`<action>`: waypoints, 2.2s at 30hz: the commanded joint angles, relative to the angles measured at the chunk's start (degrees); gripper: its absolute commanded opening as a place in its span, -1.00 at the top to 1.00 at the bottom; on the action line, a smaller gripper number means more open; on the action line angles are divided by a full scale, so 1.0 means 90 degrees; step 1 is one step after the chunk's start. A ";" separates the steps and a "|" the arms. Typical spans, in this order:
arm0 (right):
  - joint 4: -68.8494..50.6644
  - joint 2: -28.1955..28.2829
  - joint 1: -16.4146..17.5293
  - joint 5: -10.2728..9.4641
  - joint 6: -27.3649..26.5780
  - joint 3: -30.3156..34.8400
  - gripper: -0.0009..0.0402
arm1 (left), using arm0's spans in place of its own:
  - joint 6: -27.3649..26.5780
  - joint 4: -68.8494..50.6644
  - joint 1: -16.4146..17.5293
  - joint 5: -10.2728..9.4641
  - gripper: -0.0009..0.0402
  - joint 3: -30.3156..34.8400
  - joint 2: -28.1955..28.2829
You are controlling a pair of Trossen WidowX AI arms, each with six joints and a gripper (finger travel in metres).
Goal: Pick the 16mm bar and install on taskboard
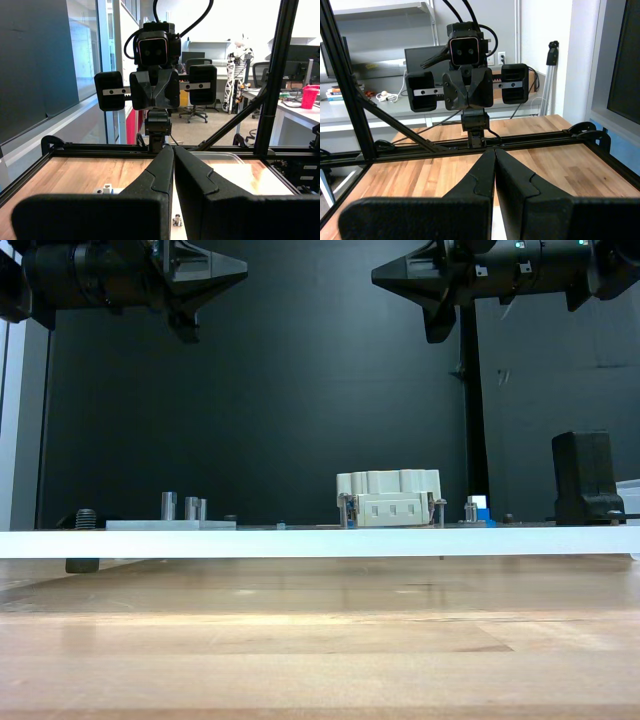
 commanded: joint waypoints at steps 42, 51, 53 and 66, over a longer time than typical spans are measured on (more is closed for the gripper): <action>-0.0024 0.0005 0.0005 0.0005 -0.0039 -0.0005 0.96 | 0.0000 0.0000 0.0002 0.0000 0.96 0.0002 0.0002; -0.0146 0.0005 0.0005 0.0005 -0.0039 -0.0005 0.96 | 0.0000 0.0000 0.0000 0.0000 0.96 0.0002 0.0002; -0.0187 0.0005 0.0005 0.0005 -0.0039 -0.0005 0.96 | 0.0000 0.0000 0.0002 0.0000 0.96 0.0002 0.0002; -0.0187 0.0005 0.0005 0.0002 -0.0039 -0.0007 0.96 | 0.0000 0.0000 0.0002 0.0000 0.96 0.0002 0.0002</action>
